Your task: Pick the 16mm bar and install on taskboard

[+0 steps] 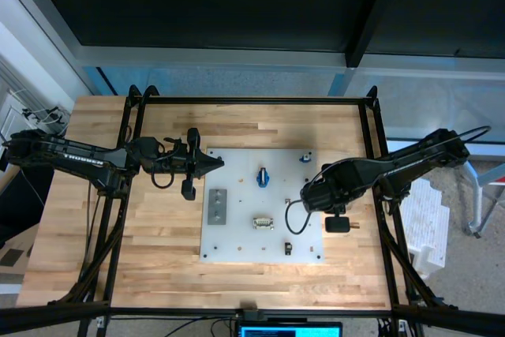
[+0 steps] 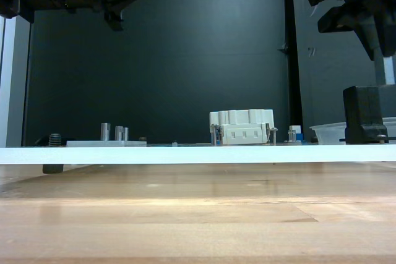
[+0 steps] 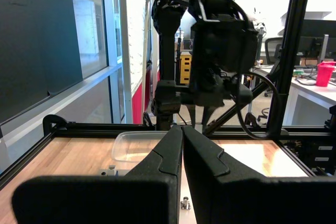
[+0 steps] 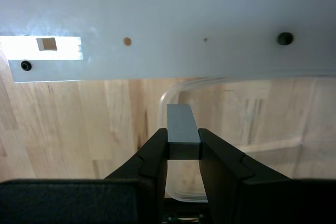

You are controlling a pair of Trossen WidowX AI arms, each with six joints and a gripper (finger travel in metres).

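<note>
The right pincer (image 4: 184, 146) was clenched on the 16mm bar (image 4: 183, 123), a short grey metal stub gripped at its near end between the two black fingers (image 4: 156, 153), with the rest jutting forward past their tips. The bar hung off the taskboard (image 1: 237, 244), a large flat white square plate with small holes. It was just outside that plate's right edge, over the rim of a clear plastic tray (image 4: 169, 97) lying on the pale wooden surface (image 1: 150, 226) beside the plate. In the low view this pincer was held well above the level of the plate.

The left pincer (image 3: 182, 129) was closed on nothing, its fingertips pressed together. It was also held high, over the taskboard's far left corner and pointing across the plate towards the right arm.

On the taskboard stood a rectangular grey metal block with two holes (image 1: 216, 206) near its left edge and a blue clip (image 1: 263, 177) towards its far side. A whitish multi-pin connector (image 1: 263, 223) sat around its middle, and a small black part (image 1: 289, 248) was close to its near edge.
</note>
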